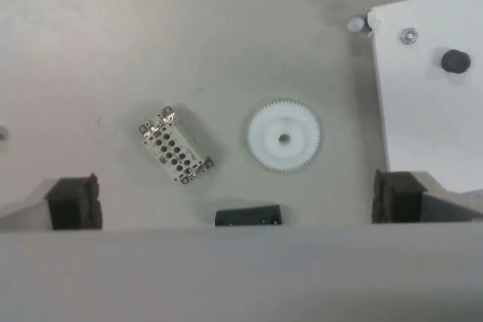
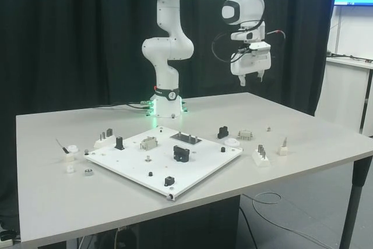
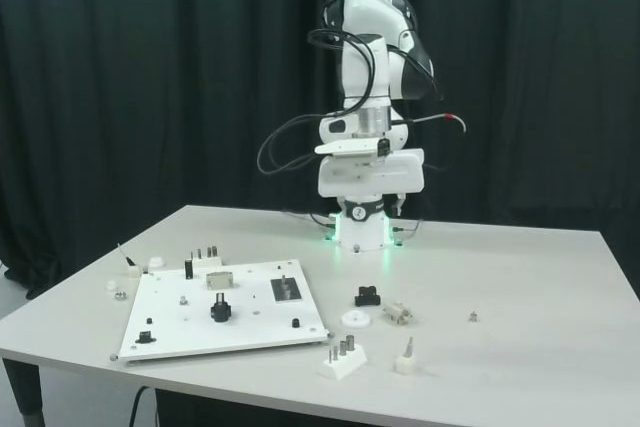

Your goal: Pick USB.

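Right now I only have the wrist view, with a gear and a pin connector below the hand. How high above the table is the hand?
Observer: High. In the first room view the hand hangs well above the table, touching nothing.
Operator: Is anything on the table outside my picture?
Observer: Yes. A white block with upright pins stands near the table's front edge, beyond the gear as seen from the robot's base.
Operator: And on the far side of the board?
Observer: A few small white parts lie on the table beside the board, away from the hand.
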